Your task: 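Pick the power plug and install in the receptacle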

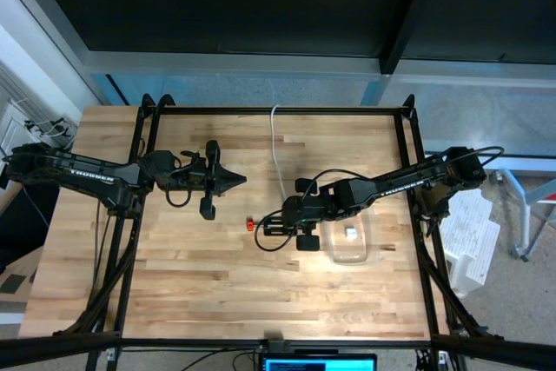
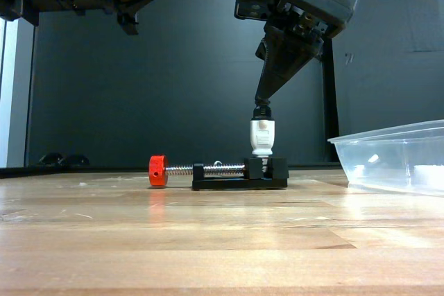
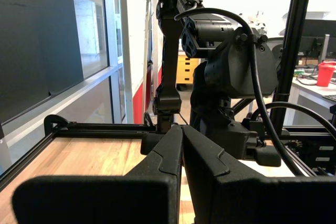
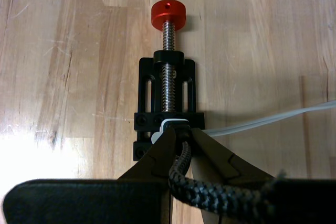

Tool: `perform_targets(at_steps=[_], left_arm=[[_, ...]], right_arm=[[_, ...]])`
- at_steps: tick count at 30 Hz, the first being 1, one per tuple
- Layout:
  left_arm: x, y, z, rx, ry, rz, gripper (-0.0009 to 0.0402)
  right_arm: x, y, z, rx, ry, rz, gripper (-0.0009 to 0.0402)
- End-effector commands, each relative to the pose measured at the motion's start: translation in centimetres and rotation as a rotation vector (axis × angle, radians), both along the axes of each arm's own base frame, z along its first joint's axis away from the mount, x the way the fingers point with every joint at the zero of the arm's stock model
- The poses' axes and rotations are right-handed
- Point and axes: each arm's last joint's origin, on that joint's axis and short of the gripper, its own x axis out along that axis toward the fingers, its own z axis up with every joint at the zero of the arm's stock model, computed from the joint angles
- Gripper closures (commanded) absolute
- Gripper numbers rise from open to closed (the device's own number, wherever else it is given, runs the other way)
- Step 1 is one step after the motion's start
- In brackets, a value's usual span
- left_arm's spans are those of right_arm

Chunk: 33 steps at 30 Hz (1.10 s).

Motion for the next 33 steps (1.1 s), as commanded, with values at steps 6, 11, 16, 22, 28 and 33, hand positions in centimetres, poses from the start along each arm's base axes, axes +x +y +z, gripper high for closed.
perform_targets(at_steps=[6,11,16,22,28,33], left_arm=[[0.0,0.0,0.0,0.000,0.000,0.000,0.0393],[0.0,0.0,0.0,0.000,0.000,0.000,0.0393],[0.0,0.0,0.0,0.000,0.000,0.000,0.0393],[0.0,0.0,0.0,0.000,0.000,0.000,0.0393],[0.0,0.0,0.0,0.000,0.000,0.000,0.0393],[0.0,0.0,0.0,0.000,0.000,0.000,0.0393]], right_arm=[[-0.3,0.0,-1.2,0.008,0.026,0.002,0.0393],[-0.1,0.0,-0.7,0.013,0.014,0.010,0.0393],[0.1,0.1,-0.4,0.013,0.005,0.012,0.0374],[0.3,0.1,0.0,0.015,-0.007,0.011,0.0334],[0.5,0.1,0.4,0.017,-0.014,0.011,0.0304],[0.5,0.1,1.0,0.018,-0.019,0.010,0.0281]])
